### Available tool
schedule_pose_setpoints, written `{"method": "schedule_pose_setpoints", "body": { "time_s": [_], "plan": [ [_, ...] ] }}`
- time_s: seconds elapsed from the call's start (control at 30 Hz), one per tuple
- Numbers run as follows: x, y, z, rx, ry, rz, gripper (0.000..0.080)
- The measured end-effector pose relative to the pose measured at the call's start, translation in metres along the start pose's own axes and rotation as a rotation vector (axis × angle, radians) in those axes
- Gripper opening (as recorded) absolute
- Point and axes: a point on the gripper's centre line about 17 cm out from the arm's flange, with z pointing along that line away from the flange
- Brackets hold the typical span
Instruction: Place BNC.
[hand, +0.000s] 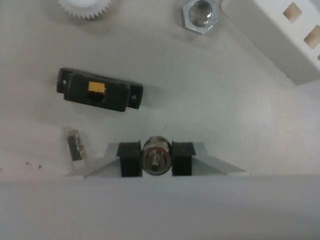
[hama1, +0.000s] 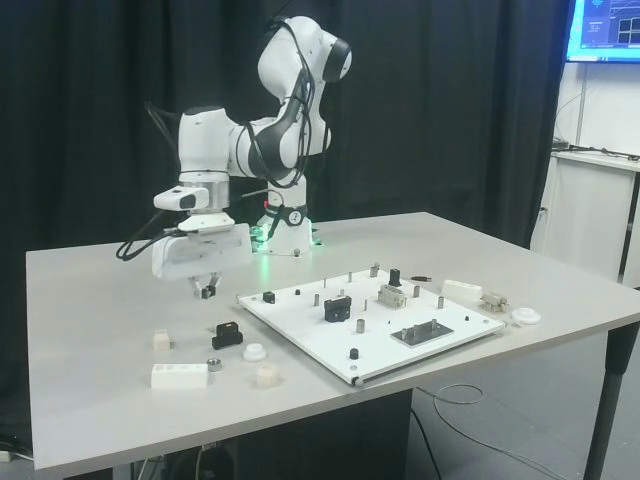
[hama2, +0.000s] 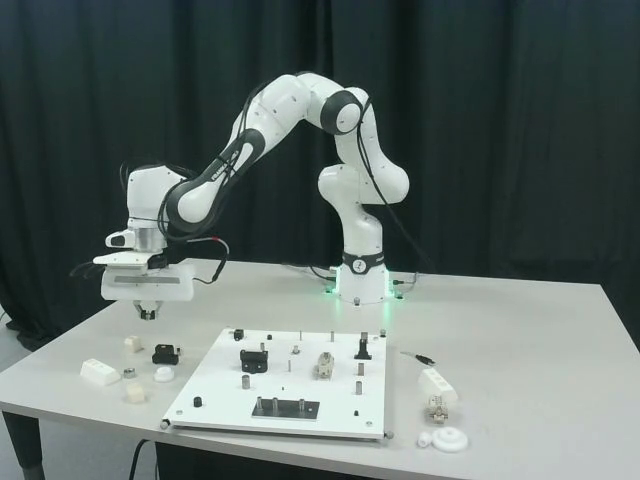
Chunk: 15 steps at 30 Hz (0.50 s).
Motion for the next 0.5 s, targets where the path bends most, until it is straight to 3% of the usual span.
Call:
{"method": "schedule_pose_setpoints", "body": {
  "time_s": [0.5],
  "plan": [
    [0.0, 0.009, 0.034, 0.01, -0.035, -0.004, 0.0125]
  ]
}}
